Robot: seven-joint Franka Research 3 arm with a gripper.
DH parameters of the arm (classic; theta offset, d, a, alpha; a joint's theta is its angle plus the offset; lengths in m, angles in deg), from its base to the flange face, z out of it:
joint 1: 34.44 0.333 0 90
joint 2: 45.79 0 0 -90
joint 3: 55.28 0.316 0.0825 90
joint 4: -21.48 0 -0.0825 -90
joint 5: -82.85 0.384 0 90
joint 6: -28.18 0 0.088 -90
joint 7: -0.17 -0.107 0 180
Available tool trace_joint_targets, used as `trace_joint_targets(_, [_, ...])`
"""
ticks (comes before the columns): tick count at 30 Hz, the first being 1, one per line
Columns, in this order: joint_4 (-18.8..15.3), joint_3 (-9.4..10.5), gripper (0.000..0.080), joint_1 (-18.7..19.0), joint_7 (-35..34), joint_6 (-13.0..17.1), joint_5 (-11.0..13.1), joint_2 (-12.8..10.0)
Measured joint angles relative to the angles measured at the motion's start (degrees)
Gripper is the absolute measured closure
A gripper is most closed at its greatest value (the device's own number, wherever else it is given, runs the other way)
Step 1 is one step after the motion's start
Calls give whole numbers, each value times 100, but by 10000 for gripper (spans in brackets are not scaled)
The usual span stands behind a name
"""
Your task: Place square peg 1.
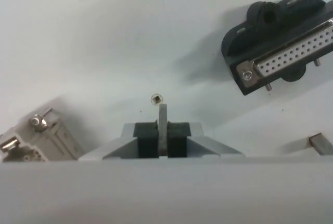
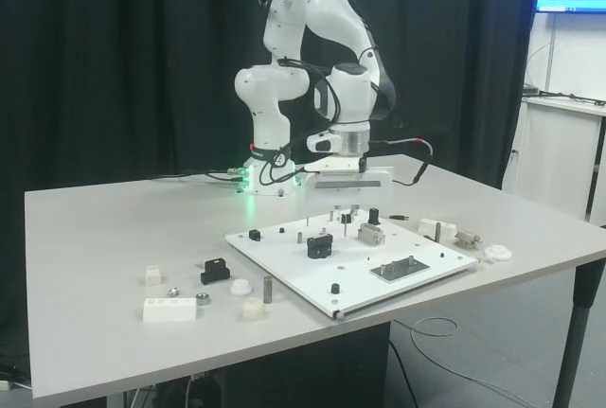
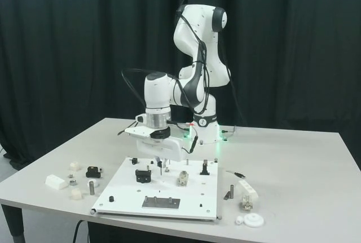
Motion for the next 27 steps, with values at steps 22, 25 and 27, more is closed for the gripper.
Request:
trace_joint_targets(22, [140, 8, 772, 44, -279, -120, -311, 21])
trace_joint_targets(25, [209, 6, 772, 44, -296, -224, -357, 38])
trace_joint_targets(27, [252, 3, 772, 44, -304, -282, -371, 52])
